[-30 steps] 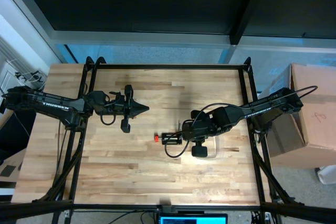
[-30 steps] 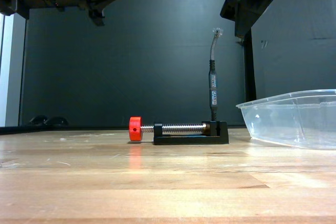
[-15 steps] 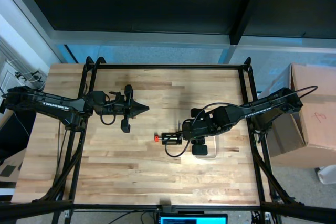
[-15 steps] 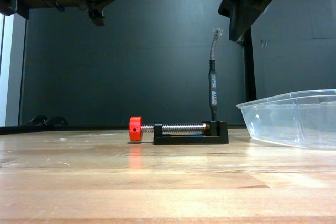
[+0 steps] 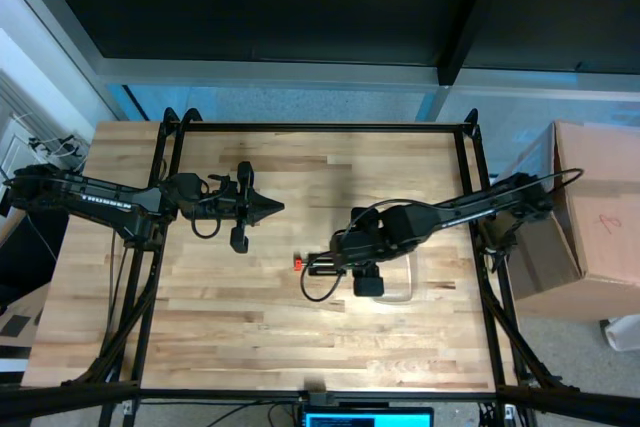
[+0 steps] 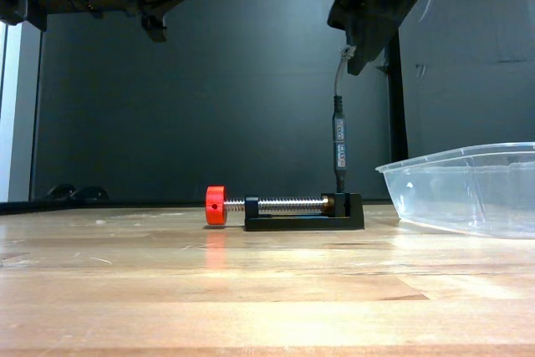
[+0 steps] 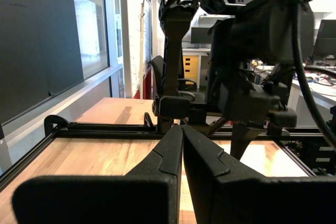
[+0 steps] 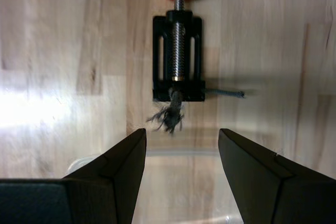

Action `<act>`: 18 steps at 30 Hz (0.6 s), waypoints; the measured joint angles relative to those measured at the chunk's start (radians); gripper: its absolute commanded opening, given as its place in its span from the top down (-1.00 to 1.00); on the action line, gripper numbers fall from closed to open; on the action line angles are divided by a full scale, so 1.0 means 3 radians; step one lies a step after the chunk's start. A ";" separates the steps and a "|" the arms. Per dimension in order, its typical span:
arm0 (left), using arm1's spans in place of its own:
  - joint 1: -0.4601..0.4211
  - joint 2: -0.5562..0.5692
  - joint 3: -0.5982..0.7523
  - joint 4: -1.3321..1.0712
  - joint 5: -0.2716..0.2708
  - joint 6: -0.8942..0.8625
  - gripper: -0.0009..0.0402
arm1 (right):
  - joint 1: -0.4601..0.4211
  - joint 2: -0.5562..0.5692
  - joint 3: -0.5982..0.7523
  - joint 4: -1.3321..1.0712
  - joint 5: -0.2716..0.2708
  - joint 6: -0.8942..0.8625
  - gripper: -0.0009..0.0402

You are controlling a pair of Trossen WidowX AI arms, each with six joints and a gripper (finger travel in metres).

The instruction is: Remove the USB-C connector from the USB-C receptacle and place in the container

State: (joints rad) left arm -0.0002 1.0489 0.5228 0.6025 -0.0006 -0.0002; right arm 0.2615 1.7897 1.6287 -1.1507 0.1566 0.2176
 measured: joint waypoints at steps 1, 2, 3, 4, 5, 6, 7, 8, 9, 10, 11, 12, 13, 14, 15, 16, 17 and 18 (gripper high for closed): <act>0.0000 0.0000 0.0000 0.0000 0.0000 0.0000 0.96 | -0.0003 0.0065 0.0079 -0.0065 0.0001 -0.0014 0.00; 0.0000 0.0000 -0.0001 -0.0001 0.0000 0.0000 0.96 | -0.0006 0.0122 0.0144 -0.0090 0.0000 -0.0027 -0.01; 0.0000 0.0000 0.0000 -0.0001 -0.0001 0.0000 0.96 | -0.0006 0.0165 0.0189 -0.0093 -0.0001 -0.0050 -0.02; 0.0000 0.0000 0.0000 -0.0001 0.0000 0.0000 0.96 | -0.0009 0.0200 0.0226 -0.0094 -0.0001 -0.0065 -0.02; 0.0000 0.0000 -0.0001 0.0000 0.0000 0.0000 0.96 | -0.0009 0.0221 0.0254 -0.0103 0.0000 -0.0074 -0.02; 0.0000 0.0000 -0.0001 0.0000 -0.0001 0.0000 0.96 | -0.0017 0.0233 0.0263 -0.0097 0.0000 -0.0075 -0.02; 0.0000 0.0000 0.0000 -0.0001 -0.0001 -0.0001 0.96 | -0.0017 0.0237 0.0264 -0.0094 0.0000 -0.0074 -0.02; 0.0000 0.0000 0.0000 -0.0001 0.0000 0.0000 0.96 | -0.0019 0.0237 0.0254 -0.0079 -0.0001 -0.0074 -0.02; 0.0000 0.0000 0.0000 -0.0001 0.0000 0.0000 0.96 | -0.0022 0.0237 0.0235 -0.0053 0.0000 -0.0072 -0.01; 0.0000 0.0000 -0.0001 0.0000 0.0000 -0.0001 0.96 | -0.0022 0.0237 0.0209 -0.0029 0.0000 -0.0069 -0.01; 0.0000 0.0000 0.0000 0.0000 -0.0001 0.0000 0.96 | -0.0023 0.0237 0.0179 -0.0005 0.0001 -0.0061 -0.01; 0.0000 0.0000 0.0000 0.0000 -0.0001 0.0000 0.96 | -0.0023 0.0237 0.0146 0.0032 0.0001 -0.0056 -0.01; 0.0000 0.0000 0.0000 -0.0001 0.0000 0.0000 0.96 | -0.0023 0.0233 0.0112 0.0080 0.0001 -0.0046 -0.01; 0.0000 0.0000 0.0000 0.0000 0.0000 0.0000 0.96 | -0.0023 0.0228 0.0079 0.0120 0.0001 -0.0042 -0.01; 0.0000 0.0000 0.0000 0.0000 -0.0001 0.0000 0.96 | -0.0023 0.0220 0.0048 0.0164 0.0001 -0.0036 -0.01; 0.0000 0.0000 -0.0001 0.0000 0.0000 0.0000 0.96 | -0.0023 0.0215 0.0024 0.0207 0.0000 -0.0034 -0.01; 0.0000 0.0000 0.0000 -0.0001 0.0000 0.0000 0.96 | -0.0023 0.0211 0.0008 0.0245 0.0001 -0.0034 -0.01; 0.0000 0.0000 -0.0001 0.0000 -0.0001 0.0000 0.96 | -0.0023 0.0210 -0.0010 0.0272 0.0000 -0.0036 -0.01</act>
State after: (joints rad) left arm -0.0002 1.0489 0.5224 0.6025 -0.0010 -0.0002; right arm 0.2546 1.8526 1.6257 -1.0691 0.1566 0.2070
